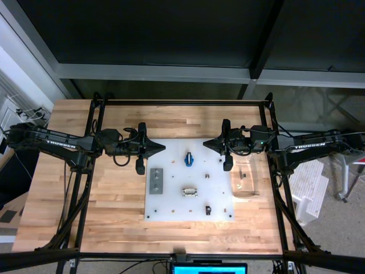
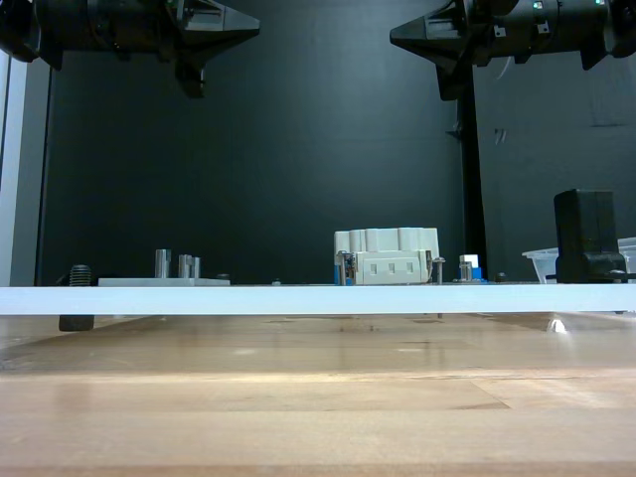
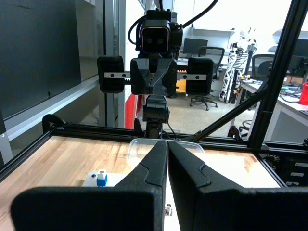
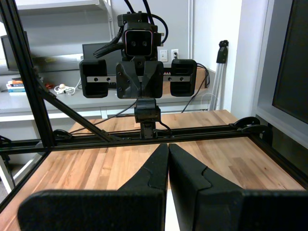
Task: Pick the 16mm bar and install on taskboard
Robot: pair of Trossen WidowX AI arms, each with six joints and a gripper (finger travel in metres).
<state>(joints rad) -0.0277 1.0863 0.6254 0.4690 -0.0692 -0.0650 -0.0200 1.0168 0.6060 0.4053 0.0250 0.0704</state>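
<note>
Wooden tabletop (image 1: 68,217) is carrying a white task board (image 1: 171,214). Left end effector (image 1: 162,148) is hovering over the board's far left, fingers pinching together, empty. Right end effector (image 1: 207,143) is hovering opposite, likewise pinched and empty. 16mm bar is not being held; it is possibly lying in the clear tray (image 1: 251,192), though I cannot tell. Picking and installing are both awaiting.

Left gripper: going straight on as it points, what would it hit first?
Probably the right gripper, facing the left gripper tip to tip above the board; both shut, gap looks free. 16mm bar: cannot tell where.
</note>
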